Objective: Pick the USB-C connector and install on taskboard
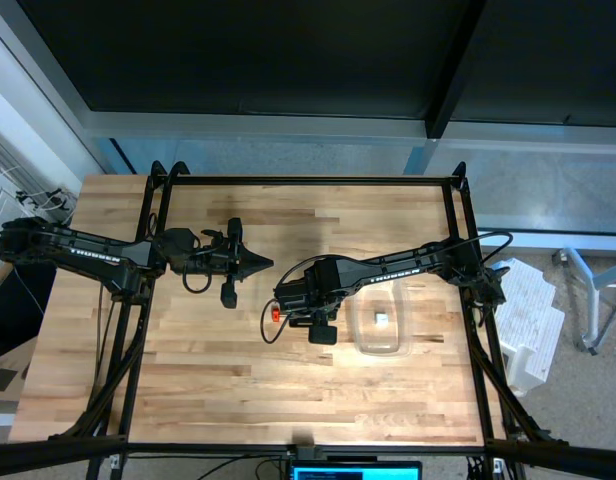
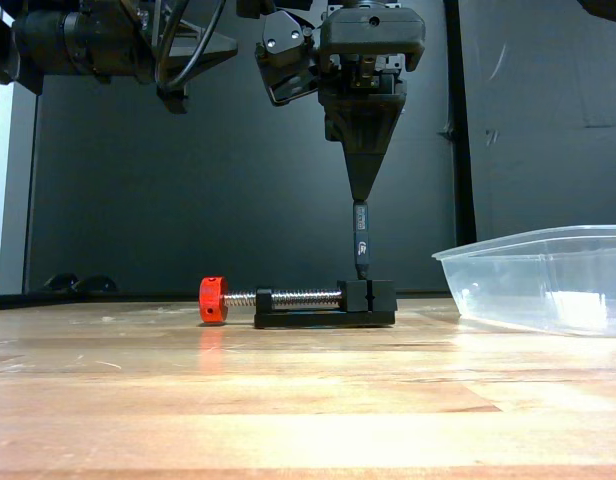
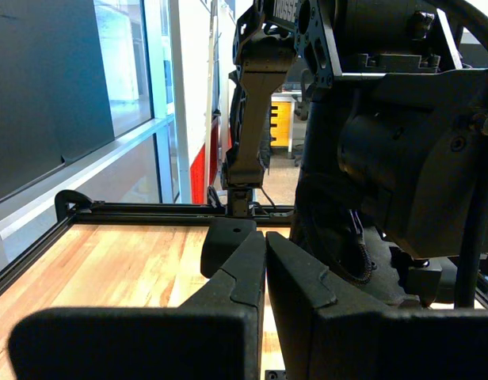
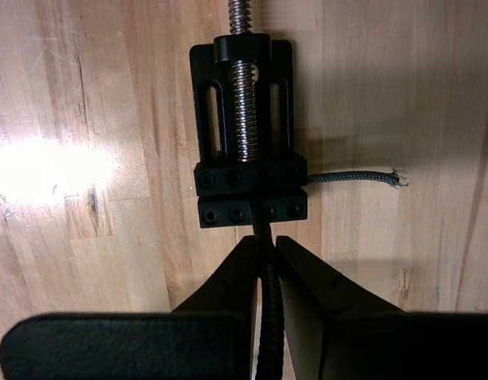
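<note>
USB-C connector (image 2: 361, 240), stick-like, pinched by right end effector (image 2: 360, 195), touches black taskboard (image 2: 318, 320); left end effector (image 3: 265, 241) hovers closed.

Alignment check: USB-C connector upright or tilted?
Upright: thin dark USB-C connector vertical in right gripper over black block taskboard; left gripper shut, raised, farther left.

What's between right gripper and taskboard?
Only the USB-C connector, upright in the right gripper, lower end at the taskboard; low view shows it. The left gripper hovers apart, to the left.
</note>
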Robot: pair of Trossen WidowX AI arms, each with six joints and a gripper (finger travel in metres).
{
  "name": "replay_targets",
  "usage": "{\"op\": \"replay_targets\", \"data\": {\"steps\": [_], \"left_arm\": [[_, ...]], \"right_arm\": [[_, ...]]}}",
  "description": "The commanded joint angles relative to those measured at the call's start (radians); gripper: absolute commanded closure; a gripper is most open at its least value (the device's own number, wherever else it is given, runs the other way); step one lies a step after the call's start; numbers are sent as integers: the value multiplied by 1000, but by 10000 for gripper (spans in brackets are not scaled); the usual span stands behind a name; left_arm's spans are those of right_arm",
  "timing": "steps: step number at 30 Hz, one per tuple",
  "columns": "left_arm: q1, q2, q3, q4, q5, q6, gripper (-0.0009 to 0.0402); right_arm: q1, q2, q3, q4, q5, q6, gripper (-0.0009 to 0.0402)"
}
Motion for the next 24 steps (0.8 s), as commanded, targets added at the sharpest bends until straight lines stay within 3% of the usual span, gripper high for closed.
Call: {"op": "replay_targets", "data": {"steps": [1,8,21,24], "left_arm": [[0,0,0,0,0,0,393],[0,0,0,0,0,0,393],[0,0,0,0,0,0,393],[0,0,0,0,0,0,393]], "right_arm": [[0,3,-3,-5,0,3,393],[2,-3,0,-4,0,3,376],[12,-58,0,-1,4,18,236],[13,-84,-1,-12,19,19,215]]}}
